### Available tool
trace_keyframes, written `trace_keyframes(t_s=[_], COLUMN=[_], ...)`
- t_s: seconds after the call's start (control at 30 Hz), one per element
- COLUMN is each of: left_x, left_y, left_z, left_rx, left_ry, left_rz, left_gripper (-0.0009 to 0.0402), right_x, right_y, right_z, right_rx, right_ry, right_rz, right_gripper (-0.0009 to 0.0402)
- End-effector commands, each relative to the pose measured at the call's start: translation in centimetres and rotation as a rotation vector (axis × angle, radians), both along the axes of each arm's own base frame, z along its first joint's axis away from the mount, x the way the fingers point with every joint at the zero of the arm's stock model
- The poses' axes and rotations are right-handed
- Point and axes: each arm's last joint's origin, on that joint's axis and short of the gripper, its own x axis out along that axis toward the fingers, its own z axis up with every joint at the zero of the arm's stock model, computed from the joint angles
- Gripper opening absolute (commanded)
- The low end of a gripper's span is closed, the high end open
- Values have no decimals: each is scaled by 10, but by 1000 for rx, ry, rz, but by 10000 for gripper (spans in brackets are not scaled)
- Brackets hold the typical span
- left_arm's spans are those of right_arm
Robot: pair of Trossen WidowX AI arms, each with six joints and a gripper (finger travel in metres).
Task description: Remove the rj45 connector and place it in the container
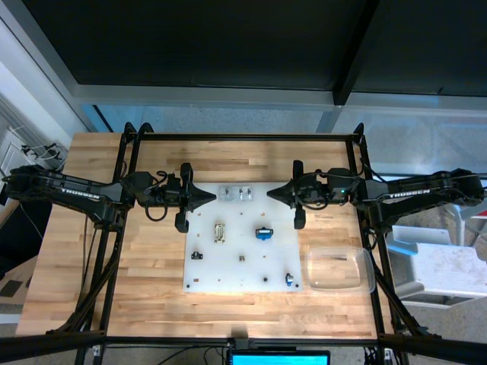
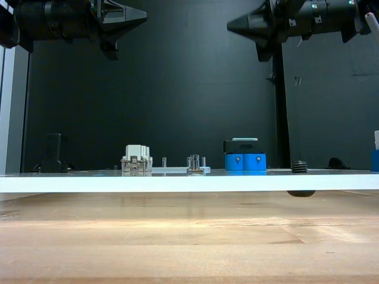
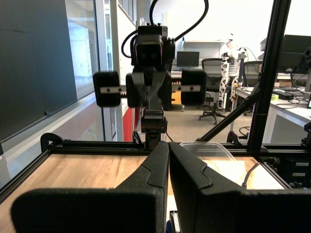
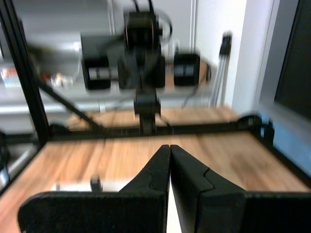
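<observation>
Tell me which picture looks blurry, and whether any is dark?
Right wrist view: blurred throughout, though the right gripper shows shut. Left wrist view: sharp, daylit; left gripper shut. Low view: black backdrop, both grippers dark shapes high above the board. High view: evenly lit; grippers over the board's far edge.

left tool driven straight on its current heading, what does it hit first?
Probably the right tool, shut, facing it tip to tip above the far part of the white board. Only open air lies between it and the shut left tool.
</observation>
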Motion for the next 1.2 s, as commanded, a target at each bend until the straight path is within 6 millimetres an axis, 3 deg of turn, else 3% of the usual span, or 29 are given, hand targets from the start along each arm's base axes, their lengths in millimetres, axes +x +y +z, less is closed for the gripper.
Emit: trace_keyframes(t_s=[0.03, 0.57, 0.93, 1.2], left_x=[0, 0, 0, 0], left_y=[0, 0, 0, 0], left_z=[0, 0, 0, 0], left_rx=[0, 0, 0, 0], left_ry=[0, 0, 0, 0], left_rz=[0, 0, 0, 0], left_gripper=[0, 0, 0, 0], right_x=[1, -17, -28, -28], right_y=[0, 10, 18, 41], right_z=[0, 6, 17, 14], right_rx=[6, 24, 24, -6], right_ry=[132, 609, 774, 838], right_rz=[-6, 2, 28, 46], right_gripper=[0, 0, 0, 0])
